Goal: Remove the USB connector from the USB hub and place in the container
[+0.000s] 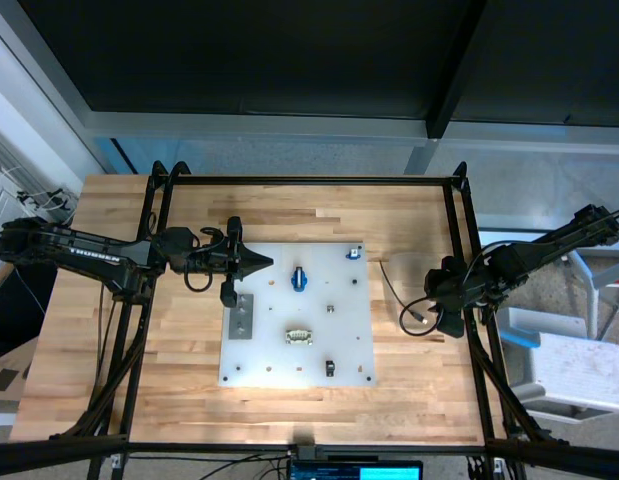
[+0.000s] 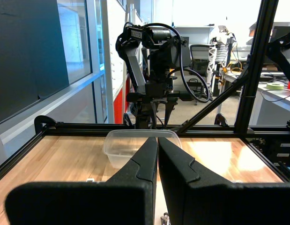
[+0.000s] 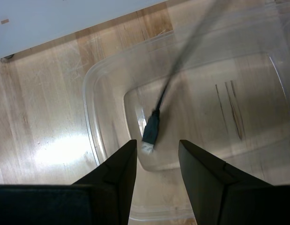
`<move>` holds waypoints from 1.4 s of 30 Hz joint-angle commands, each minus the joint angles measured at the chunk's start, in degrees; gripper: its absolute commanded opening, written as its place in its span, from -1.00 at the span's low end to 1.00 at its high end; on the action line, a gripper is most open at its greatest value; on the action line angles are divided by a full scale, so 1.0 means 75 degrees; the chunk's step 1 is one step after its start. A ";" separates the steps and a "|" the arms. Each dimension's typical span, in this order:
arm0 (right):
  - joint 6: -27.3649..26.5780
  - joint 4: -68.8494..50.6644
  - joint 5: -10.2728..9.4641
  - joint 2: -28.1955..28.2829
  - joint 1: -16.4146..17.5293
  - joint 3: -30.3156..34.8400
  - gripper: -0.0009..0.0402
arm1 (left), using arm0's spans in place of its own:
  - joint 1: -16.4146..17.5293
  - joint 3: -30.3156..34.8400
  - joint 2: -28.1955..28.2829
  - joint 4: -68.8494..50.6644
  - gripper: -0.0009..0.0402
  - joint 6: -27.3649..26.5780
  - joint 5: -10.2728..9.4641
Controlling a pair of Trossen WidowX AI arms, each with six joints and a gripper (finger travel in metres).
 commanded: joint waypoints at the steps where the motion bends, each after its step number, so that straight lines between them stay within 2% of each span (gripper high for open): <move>1: 0.0006 0.0026 -0.0009 0.0009 0.0003 0.0006 -0.31 | 0.0000 0.0000 0.0000 0.0000 -0.95 0.0000 0.0003; 42: 0.0061 0.0125 -0.0017 0.0012 0.0000 0.0006 -0.31 | 0.0000 0.0000 0.0000 0.0000 -0.95 0.0000 0.0003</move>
